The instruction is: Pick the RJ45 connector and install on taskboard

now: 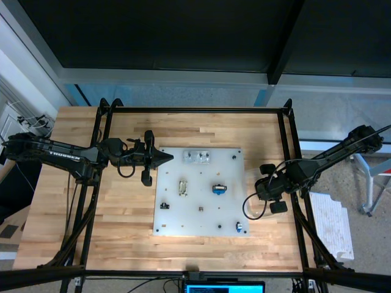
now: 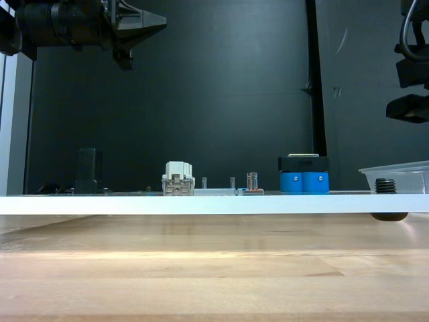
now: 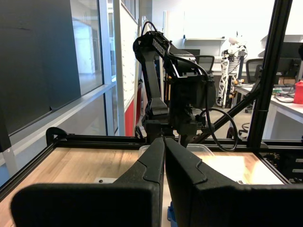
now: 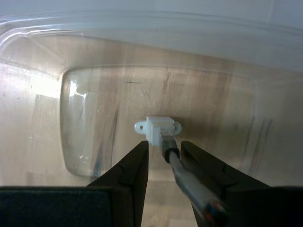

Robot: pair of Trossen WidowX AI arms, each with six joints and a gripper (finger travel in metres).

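the rj45 connector (image 4: 158, 126) lies on the floor of the clear tray (image 4: 71, 52), its white body just ahead of the right gripper (image 4: 164, 144). its tail runs back between the narrowly parted fingers (image 4: 132, 165), with a sliver of gap on each side. in the high view the right gripper (image 1: 269, 195) hides the connector. the left gripper (image 1: 162, 157) hangs with fingers pressed together over the left edge of the taskboard (image 1: 183, 213). in the low view the right gripper (image 2: 409, 87) is cut off at the frame's edge.
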